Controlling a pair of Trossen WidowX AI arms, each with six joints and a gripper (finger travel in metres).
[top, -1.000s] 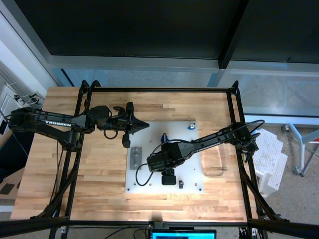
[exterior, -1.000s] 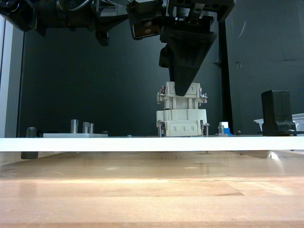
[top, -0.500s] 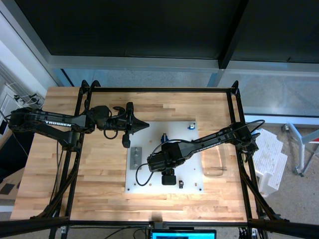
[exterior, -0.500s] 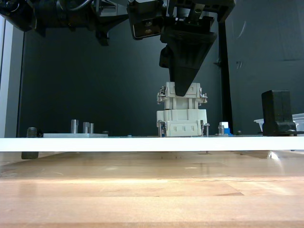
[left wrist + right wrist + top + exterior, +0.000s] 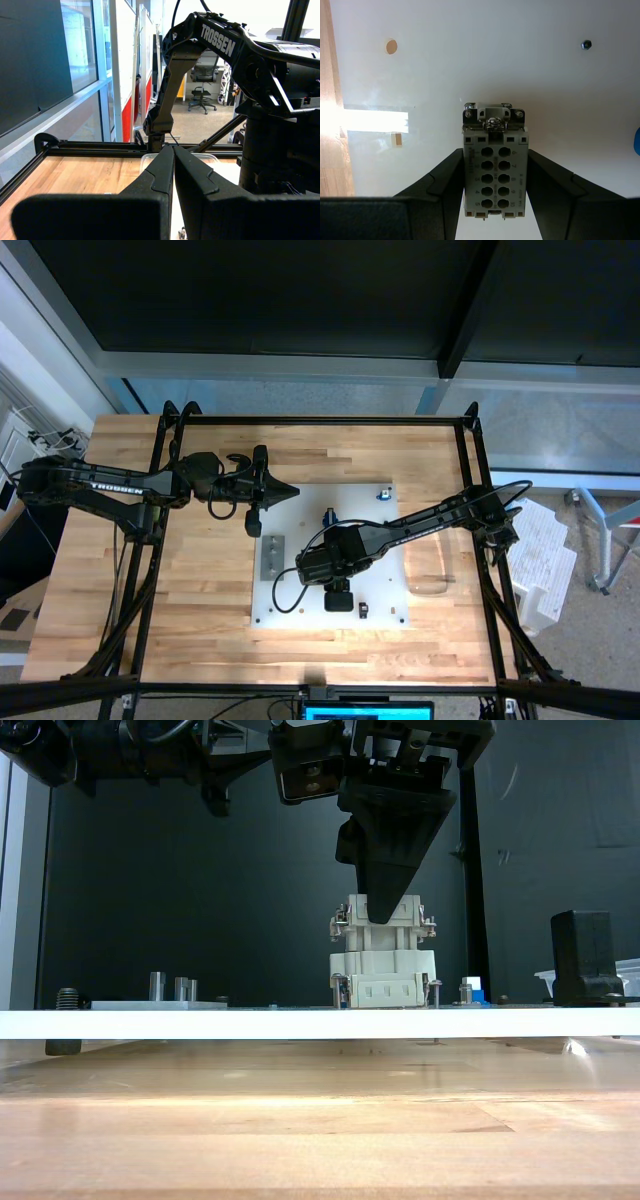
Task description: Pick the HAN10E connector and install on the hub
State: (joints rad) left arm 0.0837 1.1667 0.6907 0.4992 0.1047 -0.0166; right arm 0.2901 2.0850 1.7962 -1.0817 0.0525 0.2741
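Note:
The HAN10E connector (image 5: 383,925), a light grey-beige block with rows of contact holes (image 5: 494,165), stands upright directly on top of the hub (image 5: 383,978) on the white board. My right gripper (image 5: 383,910) comes down from above and is shut on the connector, one black finger (image 5: 442,182) against each long side. From the high view the right gripper (image 5: 338,597) hides both connector and hub. My left gripper (image 5: 288,490) hovers at the board's back left, its fingers (image 5: 165,165) shut on nothing.
On the white board (image 5: 300,618) are a grey metal block with two holes (image 5: 271,558), a blue upright connector (image 5: 328,515) and a small black part (image 5: 364,610). A clear plastic tray (image 5: 430,568) lies right of the board. The black frame rails (image 5: 320,421) ring the table.
Almost nothing differs. The right gripper stays shut on the connector atop the hub, shifting by barely a hair. The left arm has not moved.

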